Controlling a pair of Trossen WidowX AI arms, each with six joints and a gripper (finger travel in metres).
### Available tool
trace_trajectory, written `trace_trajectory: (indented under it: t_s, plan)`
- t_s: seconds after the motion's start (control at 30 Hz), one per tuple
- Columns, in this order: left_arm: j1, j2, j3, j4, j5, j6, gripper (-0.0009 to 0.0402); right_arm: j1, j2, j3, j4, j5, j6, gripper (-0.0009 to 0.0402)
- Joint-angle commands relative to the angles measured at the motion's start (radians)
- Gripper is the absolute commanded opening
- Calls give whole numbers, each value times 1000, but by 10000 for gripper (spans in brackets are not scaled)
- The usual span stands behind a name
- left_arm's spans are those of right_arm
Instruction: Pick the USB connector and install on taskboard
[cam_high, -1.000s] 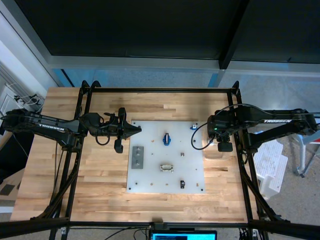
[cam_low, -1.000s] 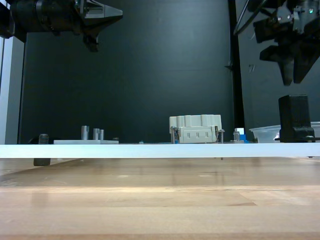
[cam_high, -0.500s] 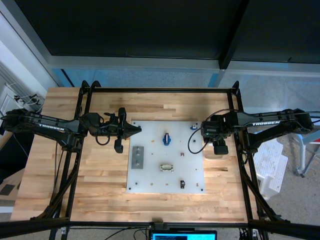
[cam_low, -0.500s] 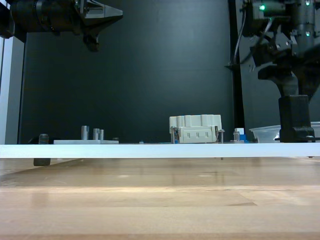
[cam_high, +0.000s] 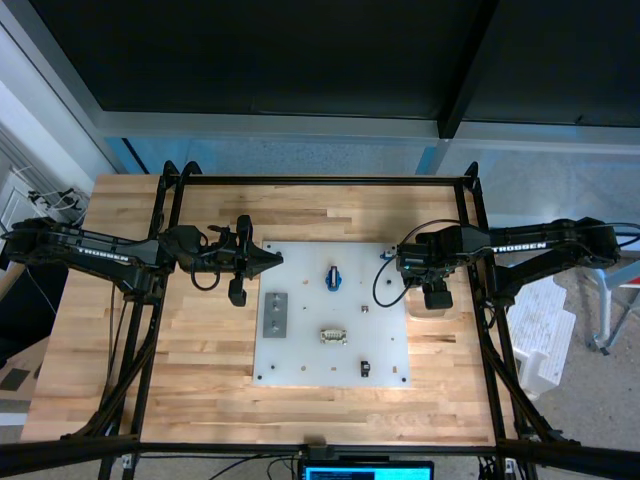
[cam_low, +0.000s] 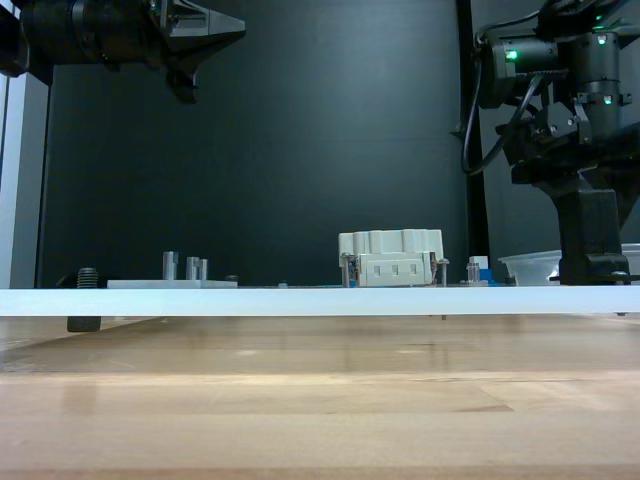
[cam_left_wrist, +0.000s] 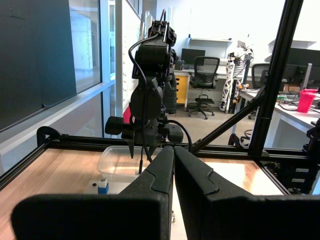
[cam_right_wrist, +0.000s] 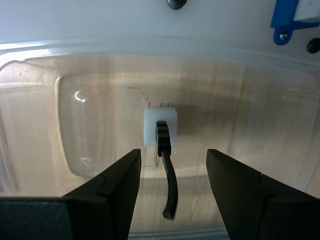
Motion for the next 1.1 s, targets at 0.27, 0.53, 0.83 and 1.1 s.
trace_trajectory:
  t_s: [0.27, 0.53, 0.83, 1.1]
  plan:
    - [0, 0, 0, 0, 0, 0, 0, -17, 0, -69, 58, -15, -3, 181]
    - [0, 0, 0, 0, 0, 0, 0, -21, -1, -66, 81, -23, -3, 181]
    - [0, 0, 0, 0, 0, 0, 0, -32, -1, -70, 88, -24, -3, 156]
    - [0, 0, 0, 0, 0, 0, 0, -35, -1, -77, 93, -44, -11, 119]
